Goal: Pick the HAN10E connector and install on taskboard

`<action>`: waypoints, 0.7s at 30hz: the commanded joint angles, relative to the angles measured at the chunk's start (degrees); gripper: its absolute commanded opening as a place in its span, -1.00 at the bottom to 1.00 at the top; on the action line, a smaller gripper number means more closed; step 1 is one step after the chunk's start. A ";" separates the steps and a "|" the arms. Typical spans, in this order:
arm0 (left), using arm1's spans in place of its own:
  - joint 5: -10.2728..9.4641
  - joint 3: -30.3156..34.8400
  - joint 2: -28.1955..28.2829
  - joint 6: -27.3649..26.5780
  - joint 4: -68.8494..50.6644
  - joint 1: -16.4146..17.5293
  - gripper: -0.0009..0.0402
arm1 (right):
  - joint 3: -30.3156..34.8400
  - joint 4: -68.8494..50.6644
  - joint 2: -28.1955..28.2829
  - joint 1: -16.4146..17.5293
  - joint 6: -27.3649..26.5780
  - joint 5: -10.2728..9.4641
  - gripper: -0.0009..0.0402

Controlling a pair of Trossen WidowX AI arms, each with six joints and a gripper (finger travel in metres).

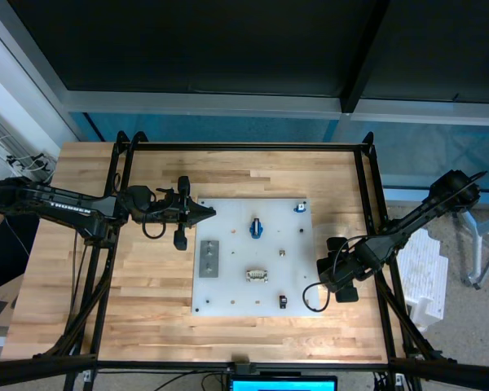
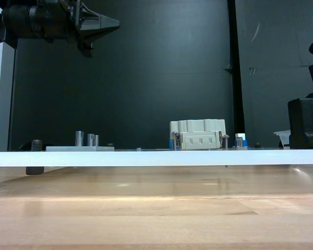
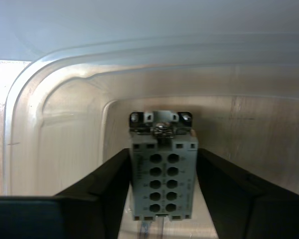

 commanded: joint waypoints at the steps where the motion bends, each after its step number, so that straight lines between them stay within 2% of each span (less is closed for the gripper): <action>1: 0.00 0.00 0.02 0.00 0.02 0.02 -0.95 | 0.04 0.02 0.00 0.02 0.07 -0.39 -0.31; 11: 0.00 0.00 0.02 0.00 0.02 0.02 -0.95 | 0.50 -0.55 -0.61 0.04 0.22 -0.39 -0.71; 16: 0.02 0.00 0.02 0.00 0.02 0.00 -0.95 | 1.99 -2.45 -1.29 0.07 0.15 -0.39 -0.80; 21: 0.02 0.00 0.02 0.00 0.00 0.02 -0.95 | 6.10 -8.28 -2.58 0.04 0.11 -0.37 -0.83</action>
